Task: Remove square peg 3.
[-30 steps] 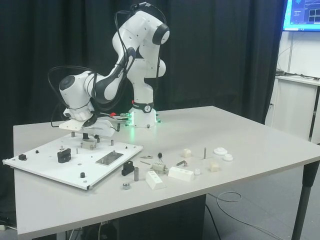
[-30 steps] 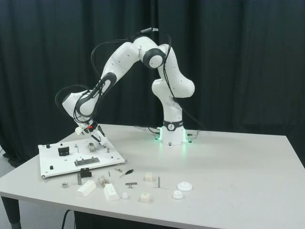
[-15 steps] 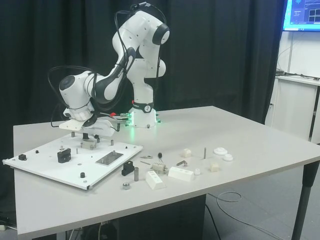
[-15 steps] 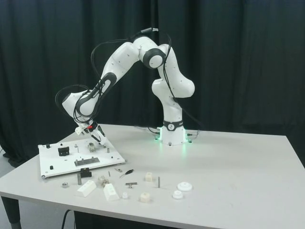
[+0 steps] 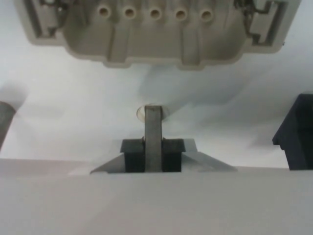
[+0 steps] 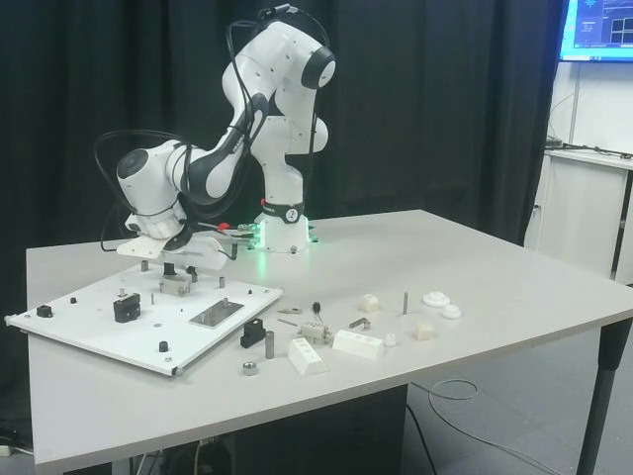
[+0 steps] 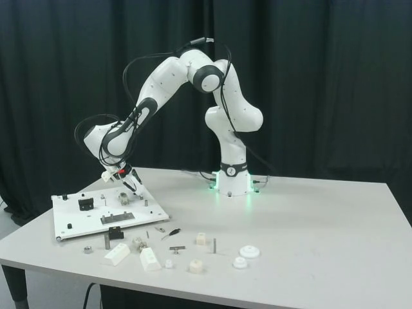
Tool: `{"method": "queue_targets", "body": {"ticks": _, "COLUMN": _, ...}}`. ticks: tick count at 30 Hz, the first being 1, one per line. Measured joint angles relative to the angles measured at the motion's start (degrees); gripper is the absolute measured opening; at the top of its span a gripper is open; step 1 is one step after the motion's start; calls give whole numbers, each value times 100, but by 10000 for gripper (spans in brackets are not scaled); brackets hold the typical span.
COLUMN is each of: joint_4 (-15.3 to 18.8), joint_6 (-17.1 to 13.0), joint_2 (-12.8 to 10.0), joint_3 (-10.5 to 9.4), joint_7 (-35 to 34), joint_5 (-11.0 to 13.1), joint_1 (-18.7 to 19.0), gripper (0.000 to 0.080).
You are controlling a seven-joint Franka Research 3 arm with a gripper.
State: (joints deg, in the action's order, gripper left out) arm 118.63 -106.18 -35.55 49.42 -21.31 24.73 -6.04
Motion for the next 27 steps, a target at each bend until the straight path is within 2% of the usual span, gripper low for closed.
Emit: {"method": "queue_targets", "body": {"ticks": 27, "joint_4": -37, "joint_6": 59, "joint_2": 0, "joint_3": 2, "joint_7": -6, "joint_5": -43, "joint_1": 0, "gripper": 74}}
